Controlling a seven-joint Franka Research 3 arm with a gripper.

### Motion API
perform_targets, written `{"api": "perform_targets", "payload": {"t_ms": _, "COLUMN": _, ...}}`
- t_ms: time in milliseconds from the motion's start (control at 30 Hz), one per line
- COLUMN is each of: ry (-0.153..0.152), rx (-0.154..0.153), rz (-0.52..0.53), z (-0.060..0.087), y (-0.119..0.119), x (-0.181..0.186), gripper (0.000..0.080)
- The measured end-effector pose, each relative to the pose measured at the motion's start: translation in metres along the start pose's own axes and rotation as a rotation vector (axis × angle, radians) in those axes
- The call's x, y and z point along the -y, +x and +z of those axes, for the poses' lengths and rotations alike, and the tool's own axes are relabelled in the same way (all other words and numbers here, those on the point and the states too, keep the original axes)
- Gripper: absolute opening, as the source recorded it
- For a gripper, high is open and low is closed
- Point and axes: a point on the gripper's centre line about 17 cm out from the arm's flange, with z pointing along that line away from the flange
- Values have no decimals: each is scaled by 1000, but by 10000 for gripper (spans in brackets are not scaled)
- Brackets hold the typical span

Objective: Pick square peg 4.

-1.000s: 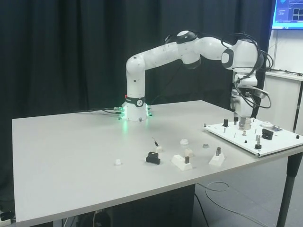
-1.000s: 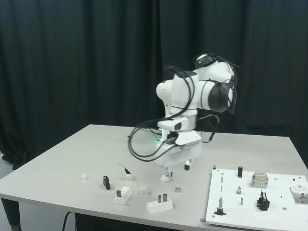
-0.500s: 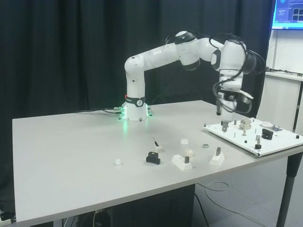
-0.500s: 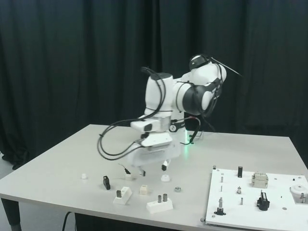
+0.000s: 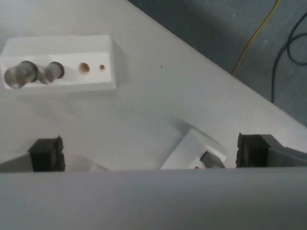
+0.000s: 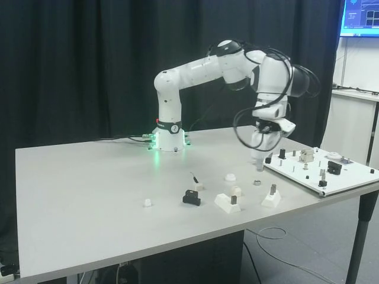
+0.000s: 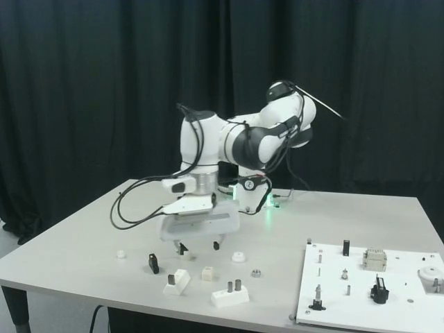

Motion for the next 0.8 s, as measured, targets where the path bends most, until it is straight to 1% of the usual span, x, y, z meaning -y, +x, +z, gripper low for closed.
{"api": "perform_targets", "payload": {"t_ms": 200, "ry": 36, "rx": -11, "rz": 111, "z": 7, "y": -9, "x": -8, "gripper": 800}}
{"api": "perform_targets", "payload": {"t_ms": 300, "ry": 51, "rx": -14, "rz": 189, "z": 9, "y": -12, "x": -11, "gripper": 800}}
{"api": "perform_targets", "payload": {"t_ms": 600, "ry": 76, "rx": -6, "rz": 410, "z": 18, "y": -24, "x": -22, "gripper": 800}}
{"api": "perform_targets", "payload": {"t_ms": 700, "ry": 80, "rx": -6, "rz": 448, "z": 20, "y": -27, "x": -26, "gripper": 800}}
{"api": "perform_targets", "payload": {"t_ms": 800, "ry": 81, "rx": -3, "rz": 461, "z": 23, "y": -31, "x": -29, "gripper": 800}}
